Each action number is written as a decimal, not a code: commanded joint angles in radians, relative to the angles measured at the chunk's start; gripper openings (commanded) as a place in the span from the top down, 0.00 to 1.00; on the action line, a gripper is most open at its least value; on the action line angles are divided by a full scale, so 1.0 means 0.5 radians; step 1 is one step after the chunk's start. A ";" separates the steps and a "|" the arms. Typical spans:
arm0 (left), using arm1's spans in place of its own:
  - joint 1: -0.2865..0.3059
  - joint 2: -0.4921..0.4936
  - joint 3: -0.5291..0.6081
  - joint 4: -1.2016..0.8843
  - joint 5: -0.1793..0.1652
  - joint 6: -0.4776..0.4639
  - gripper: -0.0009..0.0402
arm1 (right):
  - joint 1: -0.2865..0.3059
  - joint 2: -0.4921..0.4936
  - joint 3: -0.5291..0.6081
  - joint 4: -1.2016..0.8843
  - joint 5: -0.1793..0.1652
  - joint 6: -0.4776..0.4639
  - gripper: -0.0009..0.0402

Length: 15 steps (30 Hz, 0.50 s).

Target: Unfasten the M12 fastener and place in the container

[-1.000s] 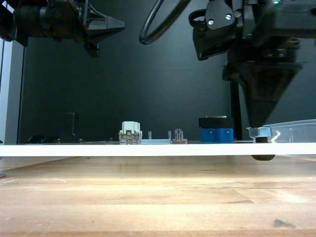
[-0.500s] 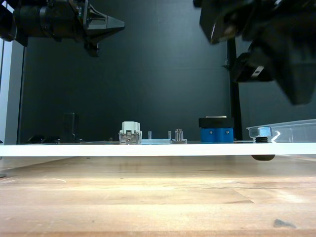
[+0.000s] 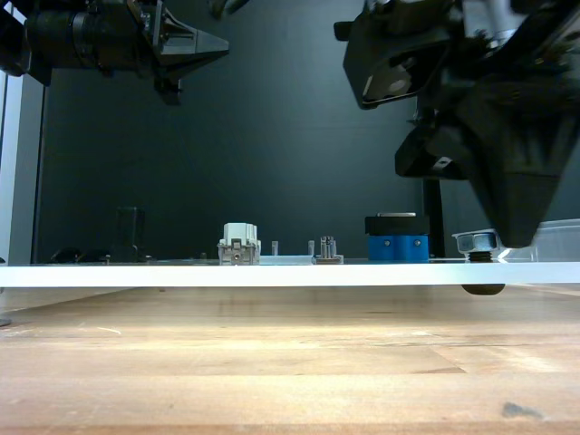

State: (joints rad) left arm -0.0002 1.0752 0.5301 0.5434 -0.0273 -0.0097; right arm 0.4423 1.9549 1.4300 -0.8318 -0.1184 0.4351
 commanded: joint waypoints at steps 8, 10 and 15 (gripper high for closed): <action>0.000 0.000 0.000 0.001 0.001 0.001 0.98 | -0.008 0.002 -0.002 -0.031 0.095 0.011 0.98; 0.000 0.000 0.000 0.001 0.001 0.001 0.98 | -0.008 -0.002 -0.002 -0.050 0.096 0.010 0.98; 0.000 0.000 0.000 0.001 0.001 0.001 0.98 | -0.008 -0.040 -0.001 -0.223 0.462 0.241 0.98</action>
